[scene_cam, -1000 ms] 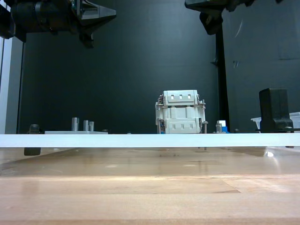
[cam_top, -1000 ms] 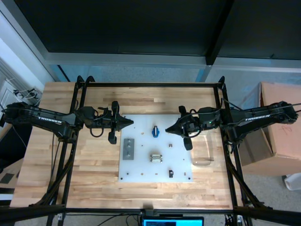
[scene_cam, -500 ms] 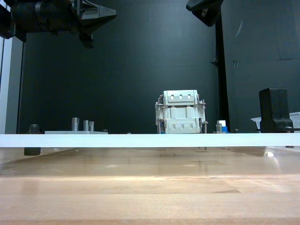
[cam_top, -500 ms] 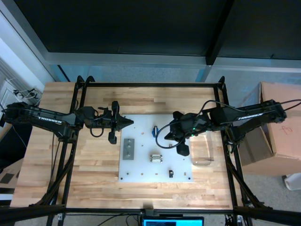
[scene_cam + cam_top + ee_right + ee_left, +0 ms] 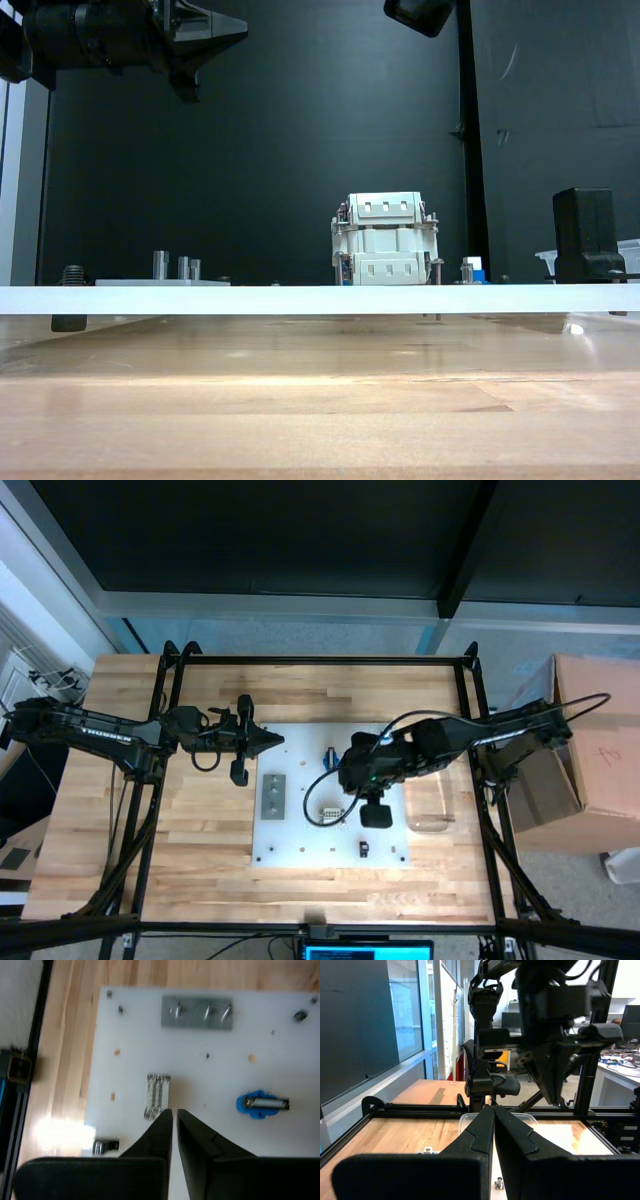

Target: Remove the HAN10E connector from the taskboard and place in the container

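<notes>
Right pincer [image 5: 174, 1110] pinched narrow, empty, above HAN10E connector [image 5: 158, 1095] seated in taskboard [image 5: 300, 840]. Left pincer [image 5: 493, 1107] closed, well apart.

Two arms [image 5: 90, 725] [image 5: 505, 723], two pincers [image 5: 493, 1109] [image 5: 172, 1111], one HAN10E connector [image 5: 385, 240], one container [image 5: 430, 826], one taskboard [image 5: 300, 842]

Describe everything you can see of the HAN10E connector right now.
The HAN10E connector is a pale grey, plastic-looking block built in stacked tiers, with slots in its top tier and metal screws at its sides. It stands upright in its seat near the middle of the white taskboard, and nothing touches it. The right gripper, shut, hangs high above it. The left gripper, shut, hovers over the board's far left corner.
</notes>
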Action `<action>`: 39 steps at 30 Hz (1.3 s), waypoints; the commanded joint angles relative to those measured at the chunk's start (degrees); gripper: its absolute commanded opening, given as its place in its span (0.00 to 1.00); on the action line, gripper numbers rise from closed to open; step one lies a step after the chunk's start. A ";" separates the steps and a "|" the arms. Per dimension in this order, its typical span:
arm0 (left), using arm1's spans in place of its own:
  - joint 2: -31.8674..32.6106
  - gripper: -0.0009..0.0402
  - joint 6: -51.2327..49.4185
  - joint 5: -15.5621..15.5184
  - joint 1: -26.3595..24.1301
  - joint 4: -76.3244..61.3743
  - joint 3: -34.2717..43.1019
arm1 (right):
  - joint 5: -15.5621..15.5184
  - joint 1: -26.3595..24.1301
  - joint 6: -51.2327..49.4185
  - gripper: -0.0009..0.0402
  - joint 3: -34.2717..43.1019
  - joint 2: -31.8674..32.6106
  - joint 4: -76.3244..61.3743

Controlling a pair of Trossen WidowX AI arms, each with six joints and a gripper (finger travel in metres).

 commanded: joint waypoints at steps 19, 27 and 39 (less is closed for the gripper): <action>0.02 0.02 0.00 0.00 0.00 0.00 0.00 | 0.20 2.03 0.52 0.58 14.78 16.48 -8.20; 0.00 0.02 0.00 0.00 0.00 0.00 0.00 | 0.50 1.99 0.55 0.59 14.73 19.80 -7.34; 0.02 0.02 0.00 0.00 0.02 0.00 0.00 | 0.63 1.86 0.55 0.59 14.38 23.56 -3.74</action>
